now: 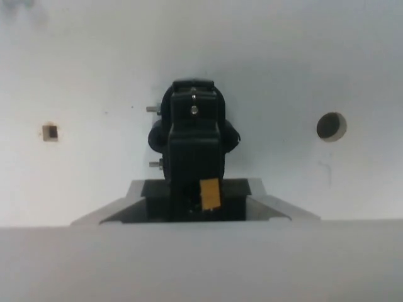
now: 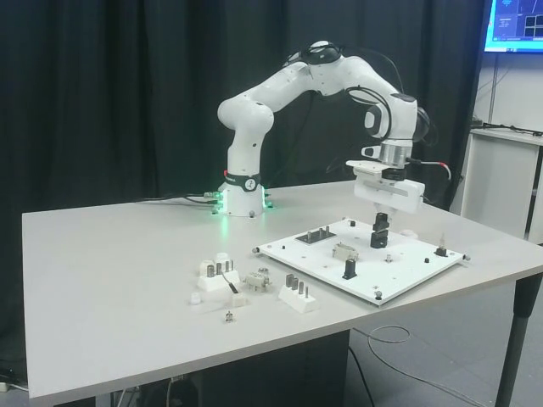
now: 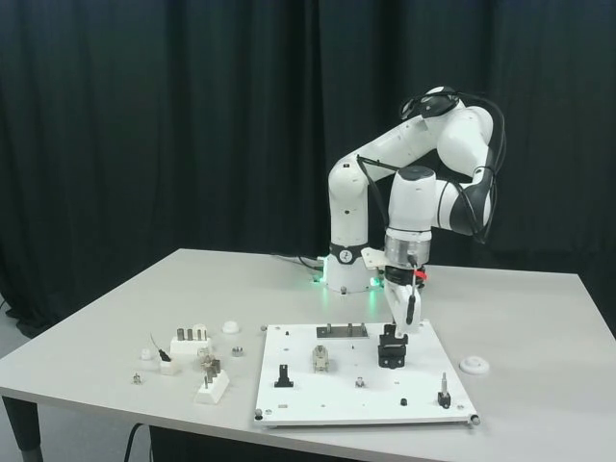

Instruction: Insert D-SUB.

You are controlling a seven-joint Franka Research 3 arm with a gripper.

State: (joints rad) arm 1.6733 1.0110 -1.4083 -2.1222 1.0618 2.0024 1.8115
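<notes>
A black D-SUB connector (image 1: 192,135) with small screws on its side is held upright in my gripper (image 1: 195,207), which is shut on it. In the first room view the connector (image 2: 379,231) hangs under the gripper (image 2: 381,217) over the far right part of the white board (image 2: 407,273). The second room view shows the connector (image 3: 392,351) with its lower end at the board (image 3: 318,402), under the gripper (image 3: 396,332); I cannot tell whether it touches. The connector hides the board below it in the wrist view.
On the board stand a small metal connector part (image 3: 320,358), a black bracket (image 3: 283,375), a black strip (image 3: 343,330) and a pin (image 3: 444,393). White part holders (image 3: 191,344) lie left of the board, a white cap (image 3: 474,365) to its right. A round hole (image 1: 331,126) shows in the board.
</notes>
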